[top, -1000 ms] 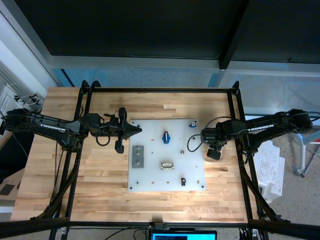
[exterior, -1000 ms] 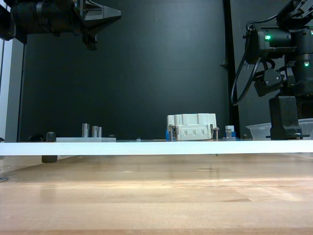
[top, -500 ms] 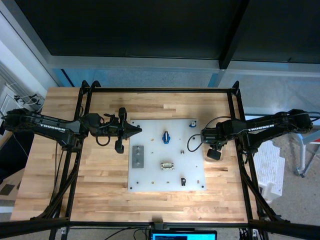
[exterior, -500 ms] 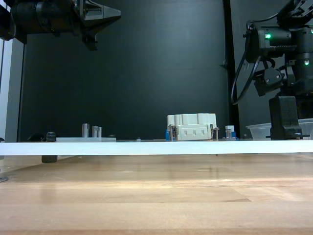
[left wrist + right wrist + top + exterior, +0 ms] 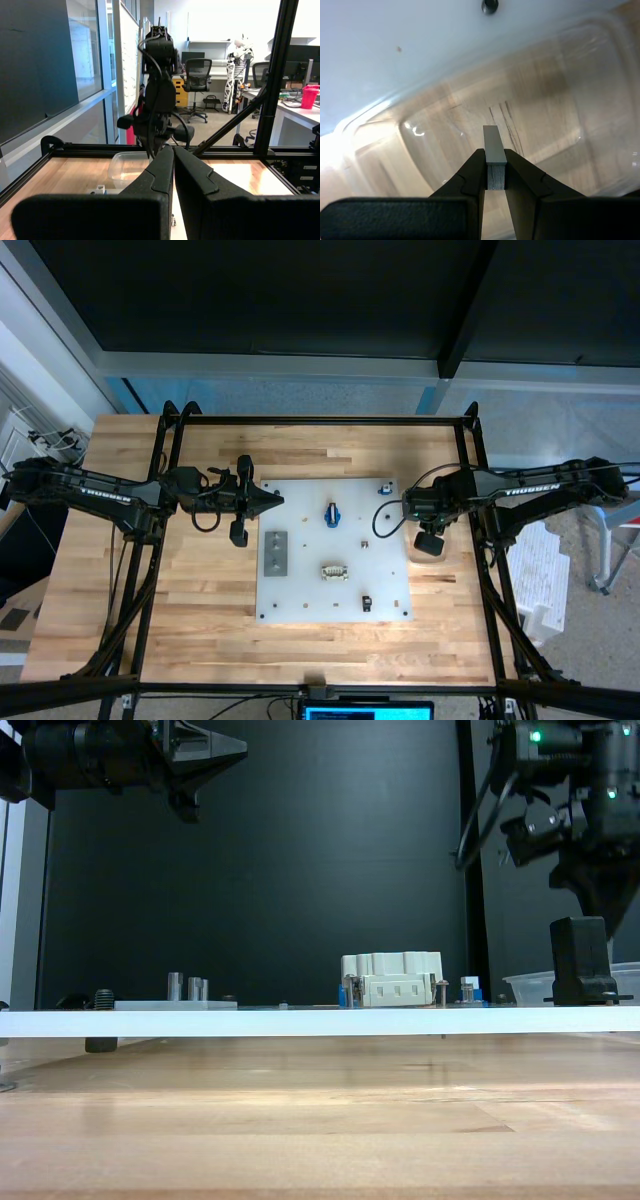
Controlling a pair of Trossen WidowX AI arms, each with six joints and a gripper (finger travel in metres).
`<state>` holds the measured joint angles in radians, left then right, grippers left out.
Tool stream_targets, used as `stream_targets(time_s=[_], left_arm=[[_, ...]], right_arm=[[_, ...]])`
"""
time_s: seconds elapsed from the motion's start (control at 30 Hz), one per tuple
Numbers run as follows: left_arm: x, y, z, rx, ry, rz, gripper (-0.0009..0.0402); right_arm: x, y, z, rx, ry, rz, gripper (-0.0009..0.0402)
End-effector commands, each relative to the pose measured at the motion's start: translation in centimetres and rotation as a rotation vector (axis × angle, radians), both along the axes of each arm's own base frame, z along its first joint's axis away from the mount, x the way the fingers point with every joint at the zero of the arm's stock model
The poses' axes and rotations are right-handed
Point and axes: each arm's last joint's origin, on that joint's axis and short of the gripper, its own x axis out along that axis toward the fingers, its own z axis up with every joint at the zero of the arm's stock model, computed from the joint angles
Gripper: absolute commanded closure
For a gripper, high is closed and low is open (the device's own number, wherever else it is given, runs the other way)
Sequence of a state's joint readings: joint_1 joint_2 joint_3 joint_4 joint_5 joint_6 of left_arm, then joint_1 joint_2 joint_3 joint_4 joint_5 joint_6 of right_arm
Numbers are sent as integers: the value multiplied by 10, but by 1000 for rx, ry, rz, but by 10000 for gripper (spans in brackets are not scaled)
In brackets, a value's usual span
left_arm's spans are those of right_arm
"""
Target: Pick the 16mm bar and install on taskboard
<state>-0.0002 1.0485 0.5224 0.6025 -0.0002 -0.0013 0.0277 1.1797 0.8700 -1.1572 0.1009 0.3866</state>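
I have the 16mm bar (image 5: 494, 145) clamped between the jaws of the right gripper (image 5: 494, 172), and its grey end sticks out past their tips. Directly beneath the jaws lies the clear tray (image 5: 570, 95). Ahead of the jaws, beyond the tray's rim, is the white taskboard (image 5: 395, 40). The left gripper (image 5: 173, 157) hangs high above the wooden surface (image 5: 200, 620), over the taskboard's edge nearest its own arm. Its jaws are pressed together on nothing and point straight across at the right arm (image 5: 159, 95).
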Motion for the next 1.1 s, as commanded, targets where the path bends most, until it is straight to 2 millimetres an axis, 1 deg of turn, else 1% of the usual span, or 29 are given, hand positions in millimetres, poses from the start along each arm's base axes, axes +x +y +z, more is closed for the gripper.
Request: stream_targets(time_s=[0.03, 0.27, 0.4, 0.57, 0.77, 0.93, 1.1], left_arm=[[0, 0, 0, 0, 0, 0, 393], [0, 0, 0, 0, 0, 0, 393], [0, 0, 0, 0, 0, 0, 393], [0, 0, 0, 0, 0, 0, 393], [0, 0, 0, 0, 0, 0, 393], [0, 0, 0, 0, 0, 0, 393], [0, 0, 0, 0, 0, 0, 393]], right_arm=[[2, 3, 13, 0, -12, 19, 393], [4, 18, 36, 2, -29, 95, 393], [6, 28, 41, 3, -31, 151, 393], [5, 41, 43, 36, -26, 284, 393], [3, 55, 41, 29, -2, 412, 393], [12, 68, 35, 21, 41, 484, 393], [26, 83, 35, 11, 64, 567, 393]])
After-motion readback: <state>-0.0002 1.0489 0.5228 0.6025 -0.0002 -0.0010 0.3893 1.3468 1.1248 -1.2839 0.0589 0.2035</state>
